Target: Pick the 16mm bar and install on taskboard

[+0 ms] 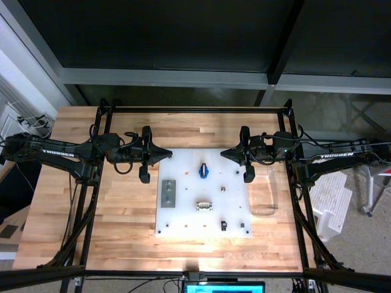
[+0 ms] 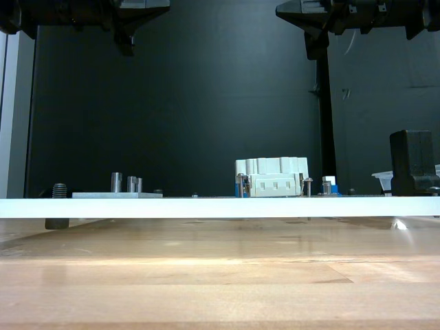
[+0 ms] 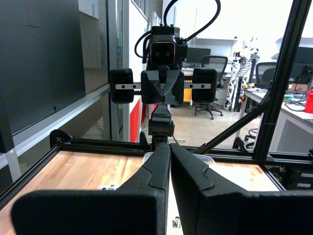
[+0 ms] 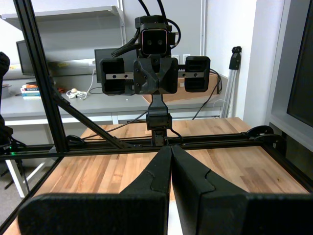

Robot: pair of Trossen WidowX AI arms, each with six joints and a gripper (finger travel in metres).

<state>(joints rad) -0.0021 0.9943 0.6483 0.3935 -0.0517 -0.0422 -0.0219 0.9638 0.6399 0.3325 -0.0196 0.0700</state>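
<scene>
The white taskboard (image 1: pixel 183 220) lies in the middle of the table. On its left part a grey plate (image 1: pixel 168 194) carries short round metal pegs (image 2: pixel 117 182) standing upright; I cannot tell which one is the 16mm bar. My left gripper (image 1: pixel 169 155) hovers above the board's far left corner, shut and empty, with its fingers (image 3: pixel 159 169) pressed together. My right gripper (image 1: pixel 223 154) faces it from above the board's far right side, also shut and empty, fingers (image 4: pixel 161 171) touching. Neither gripper holds a bar.
A blue part (image 1: pixel 203 171), a white connector block (image 2: pixel 271 177) and small black parts (image 1: pixel 224 225) sit on the board. A clear plastic tray (image 1: pixel 267 194) lies on the table right of the board. A black frame (image 1: pixel 195 110) runs along the far edge.
</scene>
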